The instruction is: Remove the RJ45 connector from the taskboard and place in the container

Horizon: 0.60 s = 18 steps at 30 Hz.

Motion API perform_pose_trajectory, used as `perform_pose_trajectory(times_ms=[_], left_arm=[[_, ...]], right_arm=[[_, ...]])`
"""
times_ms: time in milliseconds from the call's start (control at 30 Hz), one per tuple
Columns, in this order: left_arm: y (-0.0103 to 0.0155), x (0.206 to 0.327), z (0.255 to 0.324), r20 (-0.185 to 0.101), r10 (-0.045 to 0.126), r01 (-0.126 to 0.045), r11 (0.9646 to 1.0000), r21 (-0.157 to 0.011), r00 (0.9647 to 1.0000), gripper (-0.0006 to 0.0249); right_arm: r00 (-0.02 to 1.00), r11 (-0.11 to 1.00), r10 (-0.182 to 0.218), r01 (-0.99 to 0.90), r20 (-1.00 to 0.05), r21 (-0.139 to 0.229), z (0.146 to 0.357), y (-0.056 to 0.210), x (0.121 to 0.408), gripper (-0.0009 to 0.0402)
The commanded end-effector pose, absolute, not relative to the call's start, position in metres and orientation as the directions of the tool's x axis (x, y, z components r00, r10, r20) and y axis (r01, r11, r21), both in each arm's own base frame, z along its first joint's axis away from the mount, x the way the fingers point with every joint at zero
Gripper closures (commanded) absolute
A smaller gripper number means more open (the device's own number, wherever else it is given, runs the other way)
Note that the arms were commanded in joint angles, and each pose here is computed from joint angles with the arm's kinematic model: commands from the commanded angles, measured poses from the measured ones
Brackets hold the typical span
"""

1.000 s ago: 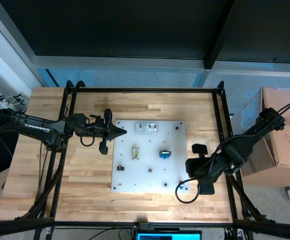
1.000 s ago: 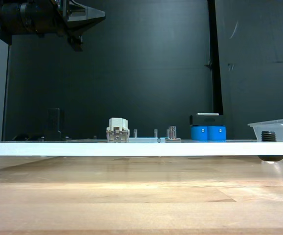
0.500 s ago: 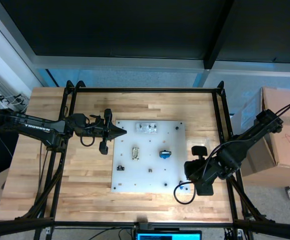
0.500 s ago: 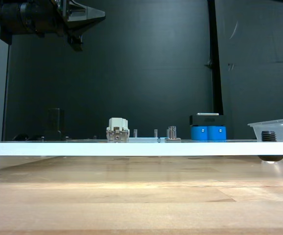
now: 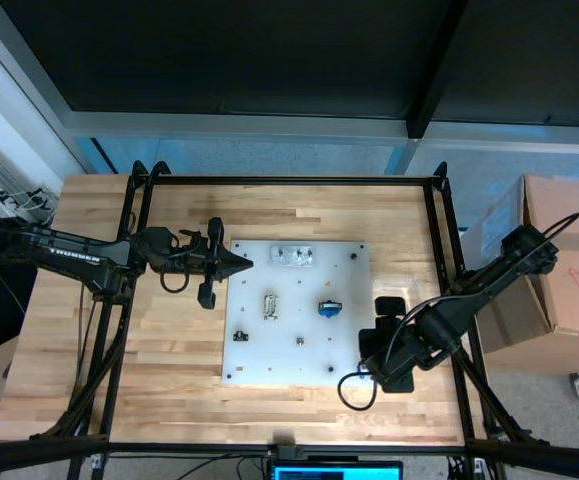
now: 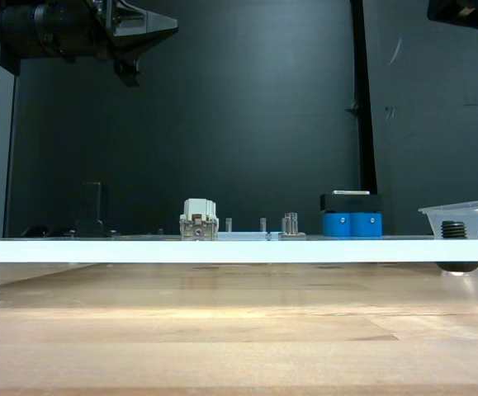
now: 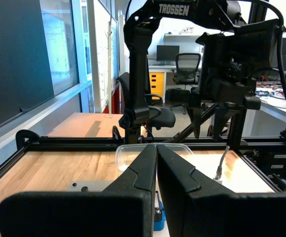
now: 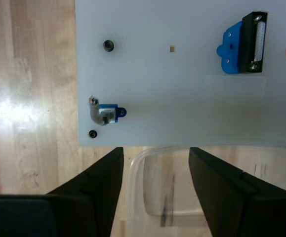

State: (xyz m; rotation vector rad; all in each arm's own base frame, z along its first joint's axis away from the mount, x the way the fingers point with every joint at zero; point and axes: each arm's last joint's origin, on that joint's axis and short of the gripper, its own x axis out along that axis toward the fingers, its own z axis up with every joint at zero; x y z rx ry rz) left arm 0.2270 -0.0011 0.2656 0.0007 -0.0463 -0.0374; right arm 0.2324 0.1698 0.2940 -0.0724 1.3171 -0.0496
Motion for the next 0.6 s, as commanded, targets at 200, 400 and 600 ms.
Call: perform_pose_trajectory(times_ms=[200, 400, 600], left_arm=[[-0.0011, 0.227, 0.2657, 0.047, -0.038, 0.038, 0.9993, 0.002, 0.9982, 0.0243], [-0.001, 0.227, 0.2657, 0.047, -0.037, 0.037, 0.9993, 0.002, 0.9982, 0.0243], [-0.0011, 0.227, 0.2657, 0.047, -0.038, 0.038, 0.9993, 0.002, 0.9982, 0.0243]], right_arm=[[0.211, 0.994, -0.108, -0.009, -0.971, -0.113, 0.277, 0.176, 0.24, 0.0168], [0.209, 0.994, -0.103, -0.014, -0.972, -0.108, 0.266, 0.179, 0.244, 0.0164], [0.199, 0.994, -0.107, -0.014, -0.974, -0.113, 0.255, 0.178, 0.243, 0.0164]])
